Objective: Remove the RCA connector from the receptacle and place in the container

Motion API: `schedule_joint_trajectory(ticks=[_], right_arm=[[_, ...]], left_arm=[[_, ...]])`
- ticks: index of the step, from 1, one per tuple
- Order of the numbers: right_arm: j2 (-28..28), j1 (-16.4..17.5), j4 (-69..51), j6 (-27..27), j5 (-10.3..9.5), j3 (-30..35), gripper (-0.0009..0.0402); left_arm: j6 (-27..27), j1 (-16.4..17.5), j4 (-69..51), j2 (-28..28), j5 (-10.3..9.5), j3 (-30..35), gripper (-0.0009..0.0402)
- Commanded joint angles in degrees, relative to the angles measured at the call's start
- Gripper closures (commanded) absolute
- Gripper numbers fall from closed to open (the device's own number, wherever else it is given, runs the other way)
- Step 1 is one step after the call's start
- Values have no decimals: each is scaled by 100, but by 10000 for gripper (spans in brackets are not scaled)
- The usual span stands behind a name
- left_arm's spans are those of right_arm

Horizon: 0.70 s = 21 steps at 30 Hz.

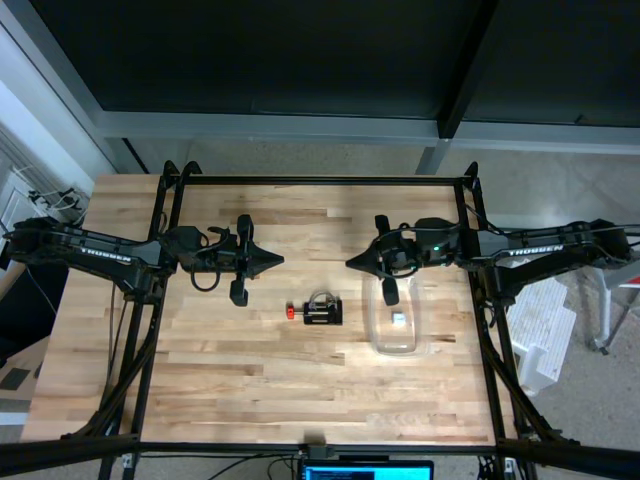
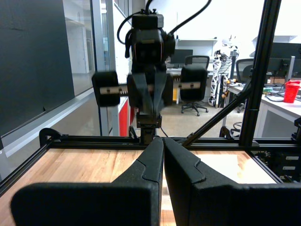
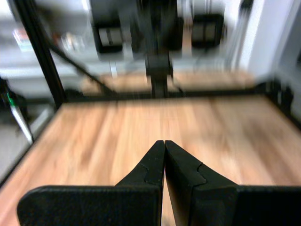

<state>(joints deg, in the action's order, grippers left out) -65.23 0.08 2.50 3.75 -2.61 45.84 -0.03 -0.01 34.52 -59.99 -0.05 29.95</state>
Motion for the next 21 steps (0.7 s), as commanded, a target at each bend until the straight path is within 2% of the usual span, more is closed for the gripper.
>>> schedule_joint_trajectory(ticks=[1, 4, 5, 7, 9, 15, 21], right_arm=[[-219, 170, -1167, 146, 9, 411, 393], [-527, 356, -2096, 201, 50, 802, 393], [-640, 446, -2387, 205, 164, 933, 393], [-866, 614, -2942, 205, 533, 1202, 393], [-1099, 756, -3429, 254, 769, 1467, 393], [-1694, 927, -4133, 599, 763, 2065, 393], [-2249, 946, -4669, 748, 758, 2540, 393]], left_arm=[[2, 2, 2, -2, 2, 0, 393], [2, 0, 4, -2, 2, 0, 393], [2, 0, 2, -2, 2, 0, 393], [2, 0, 2, -2, 2, 0, 393], [2, 0, 2, -2, 2, 0, 393], [2, 0, 2, -2, 2, 0, 393], [2, 2, 2, -2, 2, 0, 393]])
